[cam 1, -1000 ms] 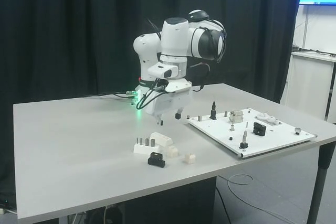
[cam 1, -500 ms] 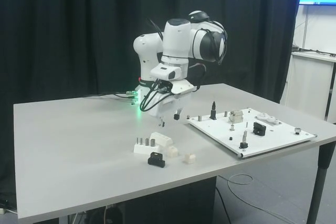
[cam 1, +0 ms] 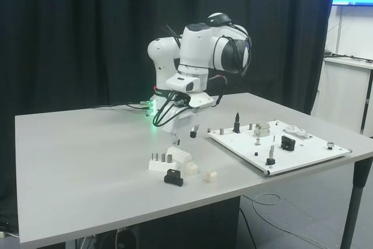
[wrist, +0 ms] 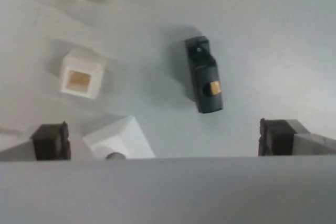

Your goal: Pick D-SUB.

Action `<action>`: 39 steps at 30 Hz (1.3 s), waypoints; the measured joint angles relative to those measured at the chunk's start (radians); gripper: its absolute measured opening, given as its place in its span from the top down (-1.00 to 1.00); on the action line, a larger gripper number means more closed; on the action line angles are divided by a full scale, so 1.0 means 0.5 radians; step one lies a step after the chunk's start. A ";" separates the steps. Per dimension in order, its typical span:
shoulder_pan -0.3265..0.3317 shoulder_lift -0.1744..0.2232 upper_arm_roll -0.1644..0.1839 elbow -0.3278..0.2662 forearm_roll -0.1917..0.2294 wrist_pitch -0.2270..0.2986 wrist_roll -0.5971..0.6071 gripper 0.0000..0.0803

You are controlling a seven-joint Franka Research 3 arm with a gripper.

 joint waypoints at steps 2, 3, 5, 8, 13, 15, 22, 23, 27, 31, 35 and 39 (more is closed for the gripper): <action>-0.020 0.004 0.008 0.022 -0.008 0.010 -0.021 -0.99; -0.031 0.006 0.014 0.035 -0.013 0.015 -0.032 -0.99; -0.054 0.009 0.024 0.059 -0.022 0.023 -0.047 -0.99; -0.091 0.013 0.043 0.100 -0.035 0.034 -0.058 -0.99; -0.159 0.013 0.082 0.173 -0.062 0.045 -0.069 -0.99; -0.186 0.013 0.098 0.202 -0.065 0.045 -0.076 -0.99; -0.275 0.014 0.155 0.288 -0.077 0.045 -0.098 -0.99; -0.285 0.014 0.163 0.299 -0.077 0.045 -0.101 -0.99; -0.333 0.015 0.204 0.341 -0.079 0.049 -0.107 -0.99; -0.381 0.015 0.251 0.385 -0.091 0.054 -0.122 -0.99; -0.429 0.016 0.304 0.429 -0.110 0.064 -0.155 -0.99; -0.472 0.016 0.360 0.464 -0.136 0.094 -0.186 -0.99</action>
